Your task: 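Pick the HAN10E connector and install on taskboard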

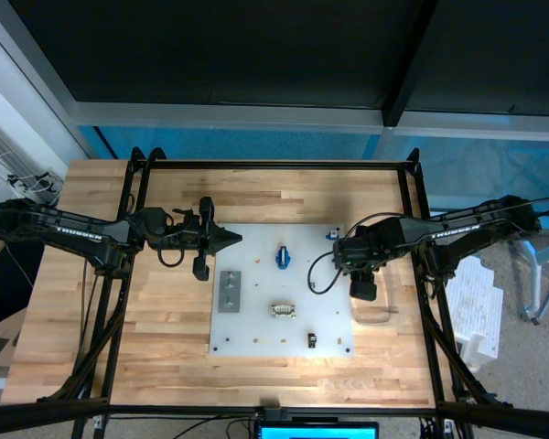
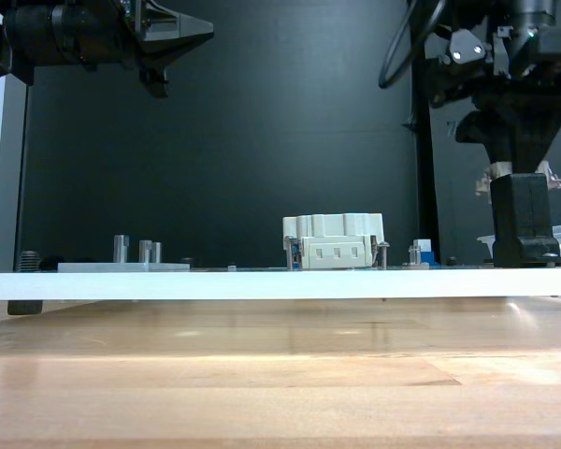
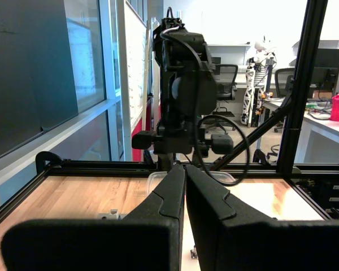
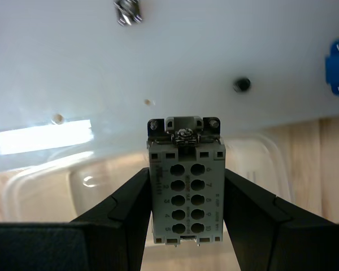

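Got the HAN10E connector (image 4: 186, 195) pinched in the right gripper (image 4: 186, 176), fingers (image 4: 124, 209) clamped on its two long sides, numbered hole face turned toward the wrist camera and the metal clip end pointing away. Held by the flanks like that to leave the underside free for seating, by the look of it. Hanging down near board level over a clear plastic tub (image 4: 260, 152), just at the right edge of the taskboard (image 1: 256, 251), not over the middle yet. Can't tell from here about contact with the tub.

Pegging the beige socket (image 1: 283, 312) near the board's front centre as the target, sitting between the grey metal block (image 1: 229, 290) and a small black fitting (image 1: 311, 340). So, probably: lift, carry inward to the left, square up over the socket, then press straight down. Worth watching for tilt on the way in, an easy way to jam against the socket's rim.

Left gripper (image 1: 227, 238) parked up high over the board's far left corner, fingers pressed together on nothing. Presumably kept there just to stay clear of the working side.
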